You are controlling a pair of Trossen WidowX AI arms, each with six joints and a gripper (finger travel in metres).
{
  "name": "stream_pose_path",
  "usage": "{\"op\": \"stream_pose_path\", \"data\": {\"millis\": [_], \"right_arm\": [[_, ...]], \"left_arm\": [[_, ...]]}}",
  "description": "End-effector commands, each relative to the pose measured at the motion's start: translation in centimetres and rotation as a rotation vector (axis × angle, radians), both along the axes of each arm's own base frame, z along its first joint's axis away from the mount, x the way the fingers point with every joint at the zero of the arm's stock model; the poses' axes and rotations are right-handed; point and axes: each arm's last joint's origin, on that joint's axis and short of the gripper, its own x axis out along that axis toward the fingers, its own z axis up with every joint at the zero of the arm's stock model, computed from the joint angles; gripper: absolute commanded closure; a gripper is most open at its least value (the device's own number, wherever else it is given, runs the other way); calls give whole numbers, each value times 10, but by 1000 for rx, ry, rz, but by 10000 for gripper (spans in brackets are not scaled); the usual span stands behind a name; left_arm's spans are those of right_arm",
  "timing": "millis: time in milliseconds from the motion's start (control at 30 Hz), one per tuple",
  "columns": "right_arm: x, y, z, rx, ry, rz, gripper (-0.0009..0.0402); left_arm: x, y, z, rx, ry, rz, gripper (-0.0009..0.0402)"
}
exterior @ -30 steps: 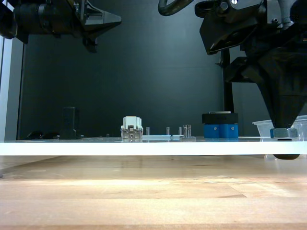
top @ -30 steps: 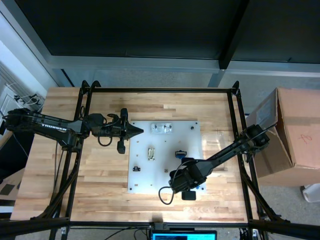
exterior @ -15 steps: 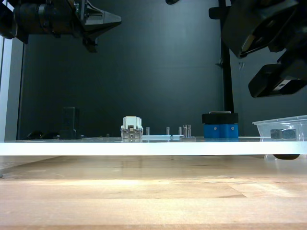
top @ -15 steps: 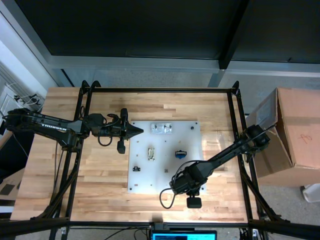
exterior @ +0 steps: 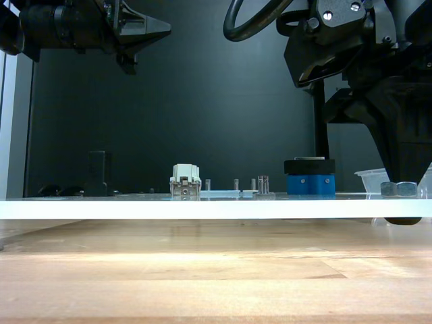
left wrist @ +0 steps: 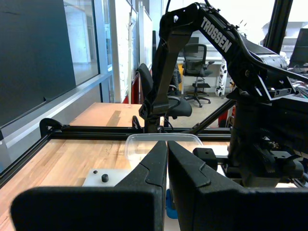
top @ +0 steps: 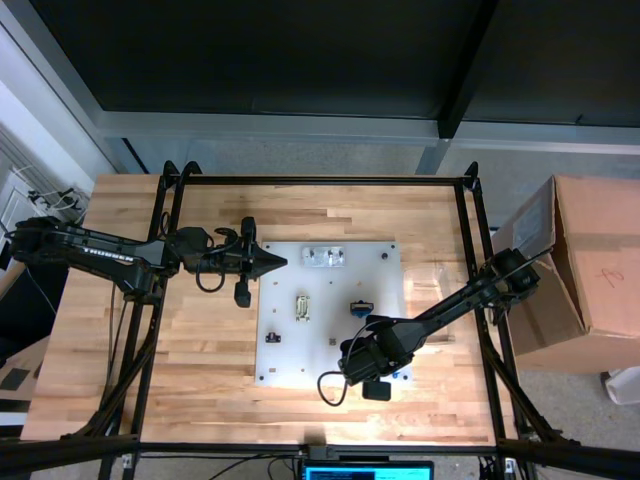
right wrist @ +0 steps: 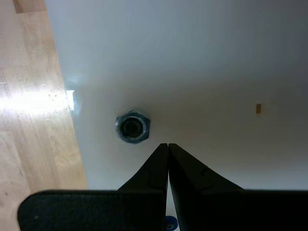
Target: Pick the M12 nut and place it on its threads and fasten
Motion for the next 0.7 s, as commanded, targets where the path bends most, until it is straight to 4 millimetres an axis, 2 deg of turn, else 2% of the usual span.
{"op": "stream_pose_path", "data": {"millis": [33,200,300,500,700], "right_arm": [[-1,-1,6,7,-17,11,393],[-3,-6,28,-3,-117,71,393],[0,-17,41,9,-182,73,394],[-4,-54,64,42,-352,71,393],[-22,-105,85,58,-571,62,393]], "left_arm": [[0,0,0,0,0,0,393],[0,0,0,0,-1,0,393],[0,0,0,0,-1,0,393],[0,0,0,0,0,0,393],[0,0,0,0,0,0,393]]}}
